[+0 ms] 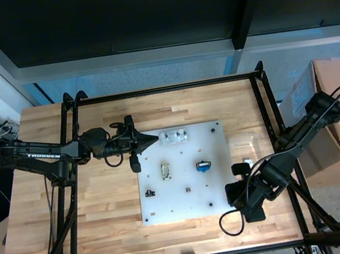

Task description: Pick the RJ45 connector and install on the taskboard

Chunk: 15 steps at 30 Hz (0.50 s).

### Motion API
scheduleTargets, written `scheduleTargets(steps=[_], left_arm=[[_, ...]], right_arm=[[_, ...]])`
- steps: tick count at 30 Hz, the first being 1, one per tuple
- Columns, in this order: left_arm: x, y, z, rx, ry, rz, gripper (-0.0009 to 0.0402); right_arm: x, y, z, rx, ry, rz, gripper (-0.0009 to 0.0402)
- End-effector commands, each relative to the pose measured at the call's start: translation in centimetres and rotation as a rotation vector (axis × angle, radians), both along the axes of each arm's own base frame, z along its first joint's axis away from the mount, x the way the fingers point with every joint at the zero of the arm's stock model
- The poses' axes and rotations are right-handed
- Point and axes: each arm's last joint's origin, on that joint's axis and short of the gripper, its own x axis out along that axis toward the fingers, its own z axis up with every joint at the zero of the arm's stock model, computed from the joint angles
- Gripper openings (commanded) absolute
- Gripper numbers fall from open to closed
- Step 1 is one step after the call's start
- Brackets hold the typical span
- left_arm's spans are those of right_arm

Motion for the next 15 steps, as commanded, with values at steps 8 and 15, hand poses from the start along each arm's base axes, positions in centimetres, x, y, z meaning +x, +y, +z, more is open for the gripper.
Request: scheduleTargets(steps=[8, 15], left_arm=[[0.0, 0.0, 0.0, 0.000, 0.000, 0.000, 0.0000], [0.0, 0.0, 0.0, 0.000, 0.000, 0.000, 0.0000]], right_arm=[[0.8, 0.6, -1.3, -0.008, 0.014, 0.022, 0.0000], [0.8, 0.7, -1.7, -0.011, 0.016, 0.025, 0.0000]])
